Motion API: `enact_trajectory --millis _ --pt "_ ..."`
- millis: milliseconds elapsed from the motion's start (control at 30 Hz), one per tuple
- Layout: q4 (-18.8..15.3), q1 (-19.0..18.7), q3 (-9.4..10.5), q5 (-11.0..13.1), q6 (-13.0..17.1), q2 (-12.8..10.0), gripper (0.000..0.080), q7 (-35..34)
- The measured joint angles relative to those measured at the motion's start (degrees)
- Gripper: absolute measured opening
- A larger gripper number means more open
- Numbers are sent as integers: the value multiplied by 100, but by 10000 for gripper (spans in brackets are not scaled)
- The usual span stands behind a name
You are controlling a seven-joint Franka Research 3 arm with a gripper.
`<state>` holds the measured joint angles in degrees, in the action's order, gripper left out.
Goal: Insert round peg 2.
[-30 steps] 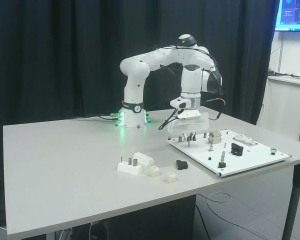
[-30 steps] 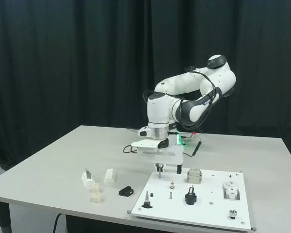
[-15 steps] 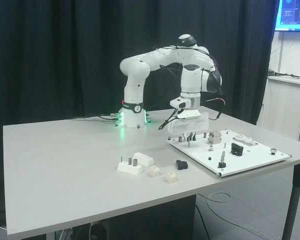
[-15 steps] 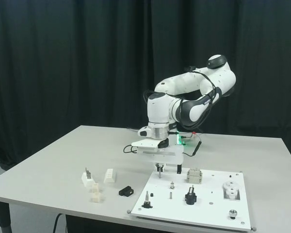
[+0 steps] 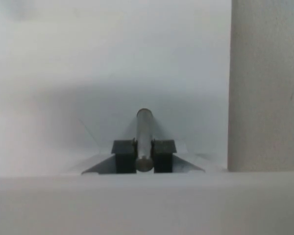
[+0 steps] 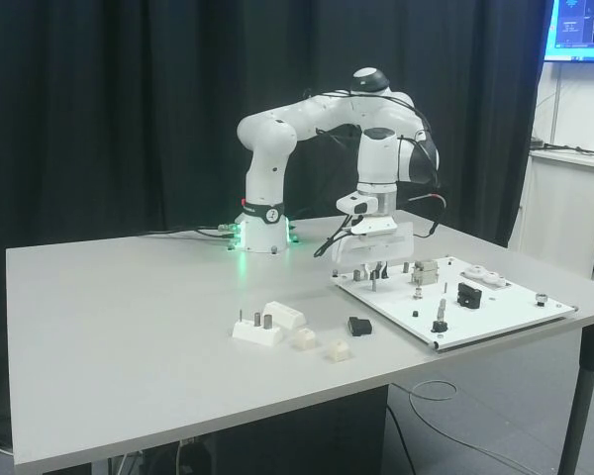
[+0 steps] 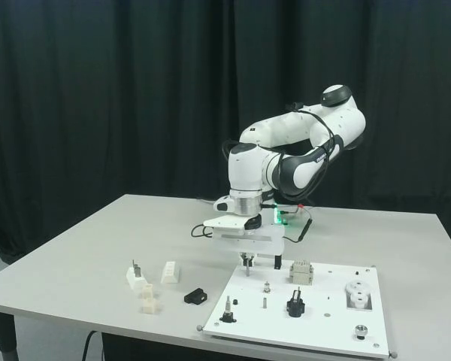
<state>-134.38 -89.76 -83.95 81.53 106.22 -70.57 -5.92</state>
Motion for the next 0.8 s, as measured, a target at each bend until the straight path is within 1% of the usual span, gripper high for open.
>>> enact_trajectory --millis 233,500,533,800 --pt "7 -15 3 4 -27 2 73 -201" --pt "7 -89 -4 -13 -27 2 73 -214" --pt "7 -96 -7 -16 -27 2 583 -218" --pt "6 -135 -83 -110 -37 2 583 -282"
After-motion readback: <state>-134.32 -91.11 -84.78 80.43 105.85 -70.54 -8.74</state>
